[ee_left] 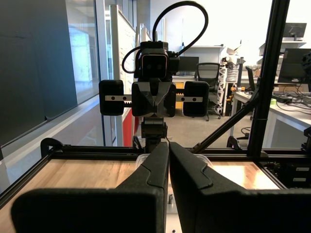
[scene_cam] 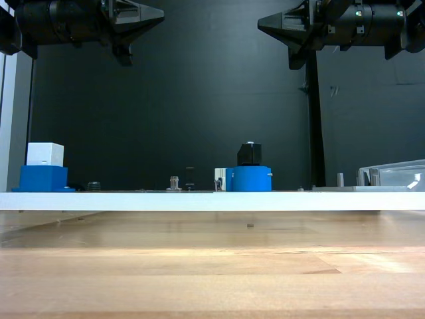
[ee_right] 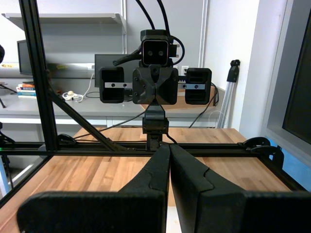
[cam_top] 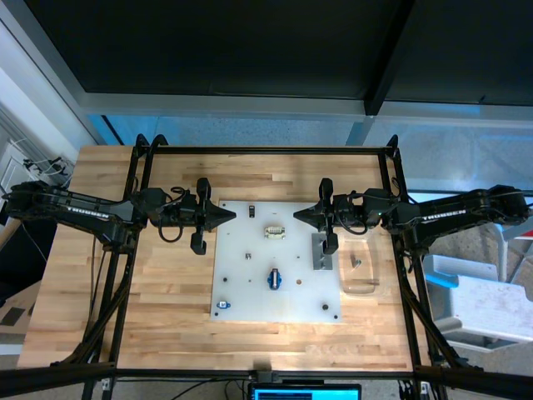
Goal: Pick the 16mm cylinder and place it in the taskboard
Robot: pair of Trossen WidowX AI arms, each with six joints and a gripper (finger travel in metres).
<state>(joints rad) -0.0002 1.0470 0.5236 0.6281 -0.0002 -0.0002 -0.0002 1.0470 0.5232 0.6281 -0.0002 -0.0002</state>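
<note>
1. Left gripper [cam_top: 232, 215], fingers clenched together on nothing, hovers above the taskboard [cam_top: 250, 287] near its left edge
2. Right gripper [cam_top: 296, 214], likewise clenched and empty, hovers opposite
3. The 16mm cylinder [cam_top: 356, 260] lies in the clear tray [cam_top: 360, 289] beside the taskboard

Your light wooden plank worktop [cam_top: 166, 292] sits inside a black metal bar frame [cam_top: 266, 151] that runs along its edges. Toward its right side lies a small clear plastic tray [cam_top: 371, 279], which you also see at the right edge of the low view [scene_cam: 398, 174]. Below the near edge, a dark screen with a blue strip [cam_top: 305, 392] glows. In the room behind stand a black office chair [ee_left: 208, 77], a folded black tripod [ee_right: 232, 92], a dark monitor [ee_right: 104, 60] and a white wall shelf [ee_right: 73, 17].
</note>
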